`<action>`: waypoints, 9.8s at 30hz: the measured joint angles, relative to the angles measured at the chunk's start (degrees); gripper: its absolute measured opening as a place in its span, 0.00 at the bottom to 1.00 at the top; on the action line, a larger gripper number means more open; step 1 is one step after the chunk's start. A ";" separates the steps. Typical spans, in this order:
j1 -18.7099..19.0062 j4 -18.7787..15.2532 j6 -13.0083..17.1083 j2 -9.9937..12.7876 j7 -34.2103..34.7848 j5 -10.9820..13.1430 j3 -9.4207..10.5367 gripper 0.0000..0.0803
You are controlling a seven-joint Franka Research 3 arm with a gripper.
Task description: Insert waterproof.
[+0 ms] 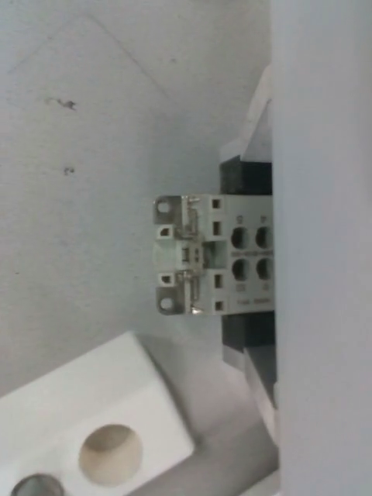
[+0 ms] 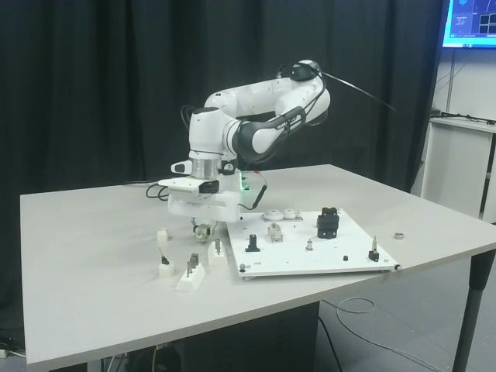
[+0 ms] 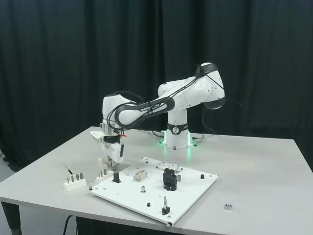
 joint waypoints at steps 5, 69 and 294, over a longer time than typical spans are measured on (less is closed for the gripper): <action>0.00 0.27 -0.09 0.00 -0.29 -0.51 -0.65 0.39; -1.48 2.57 -1.04 0.00 -2.07 -1.57 -1.22 0.39; 15.56 10.14 -6.63 -1.74 -2.26 -9.48 -4.30 0.39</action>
